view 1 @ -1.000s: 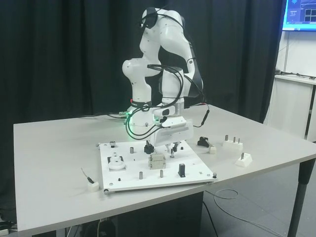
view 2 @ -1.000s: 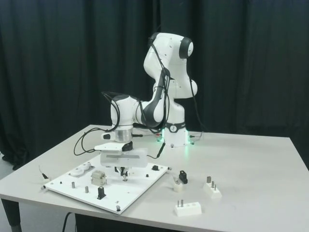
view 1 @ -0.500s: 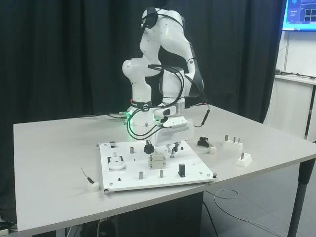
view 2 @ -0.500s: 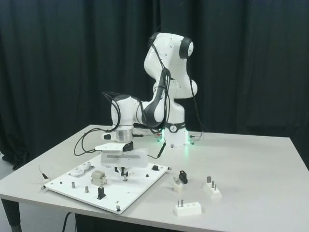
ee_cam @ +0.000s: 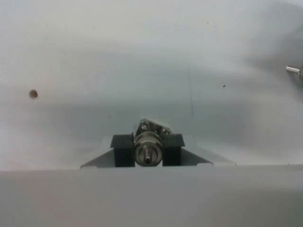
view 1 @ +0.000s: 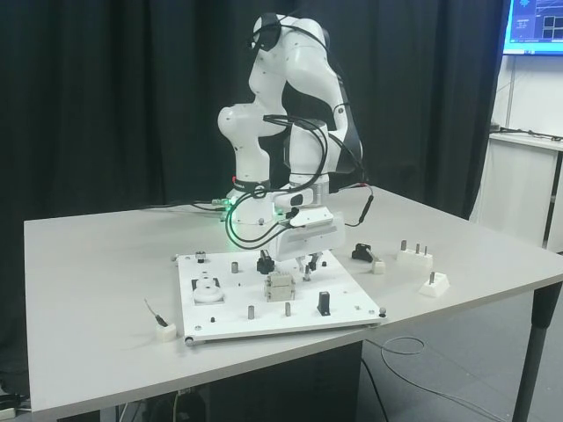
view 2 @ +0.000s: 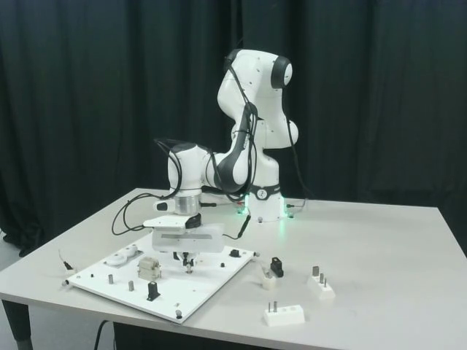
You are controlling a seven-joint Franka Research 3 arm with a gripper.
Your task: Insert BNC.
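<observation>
The gripper (ee_cam: 148, 152) pinched the BNC plug (ee_cam: 147, 147) low over the white board (view 1: 343, 299); pushing it in seemed unfinished.

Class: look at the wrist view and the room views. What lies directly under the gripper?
Under the gripper the BNC connector sits between its black fingers, above the white board. The socket it goes into is covered.

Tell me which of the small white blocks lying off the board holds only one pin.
The white block nearest the table's front right corner in the first room view: one pin. Its neighbour behind carries two.
</observation>
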